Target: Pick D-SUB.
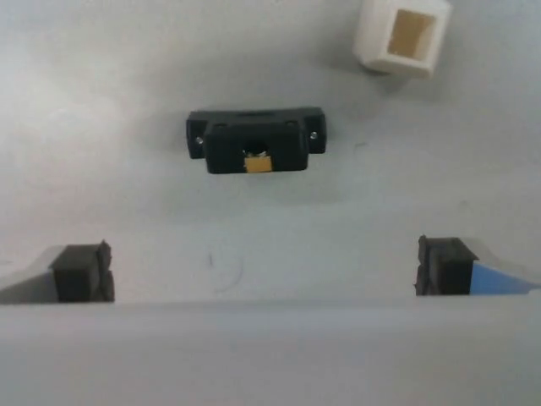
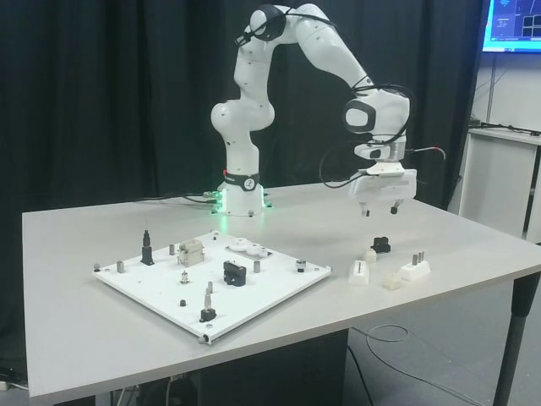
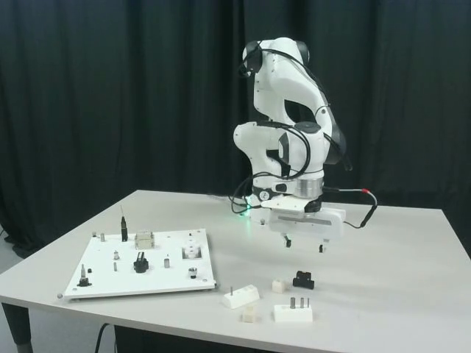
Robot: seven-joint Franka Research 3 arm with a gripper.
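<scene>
The D-SUB connector (image 1: 256, 140) is a small black block with two screw holes on its flange, lying flat on the grey table (image 1: 127, 85). In the room views the D-SUB connector (image 2: 381, 244) (image 3: 303, 279) lies right of the white board. My gripper (image 1: 264, 269) (image 2: 381, 208) (image 3: 303, 245) hangs well above it, open, with nothing between the black fingertips (image 1: 83, 272). The connector lies roughly centred between the fingers, a little ahead of them.
A small white hollow cube (image 1: 401, 35) (image 3: 278, 285) sits close beside the connector. Other white blocks (image 3: 240, 296) (image 3: 292, 312) lie near the table's front edge. A white board (image 2: 211, 279) carrying several small parts lies to the left.
</scene>
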